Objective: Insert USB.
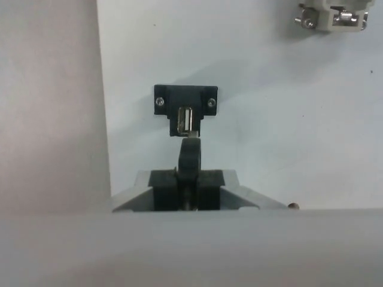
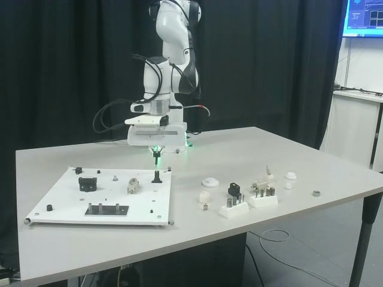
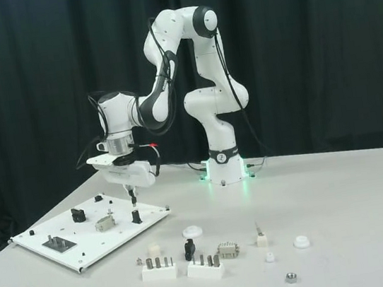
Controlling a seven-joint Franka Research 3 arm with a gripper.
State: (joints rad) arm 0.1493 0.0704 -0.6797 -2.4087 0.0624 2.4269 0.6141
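Wrist view: my gripper (image 1: 190,179), clenched on plug (image 1: 190,156), tip just short of socket (image 1: 186,120), axes aligned.

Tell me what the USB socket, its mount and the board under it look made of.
USB socket: apparently metal, with a shiny shell. Its black mount: probably matte plastic, held by two bright screws. White board: smooth, dull sheet; plastic or painted metal, unclear.

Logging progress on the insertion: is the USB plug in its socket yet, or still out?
Out. The USB plug, held in the gripper, hangs just above the black socket, whose opening is still empty.
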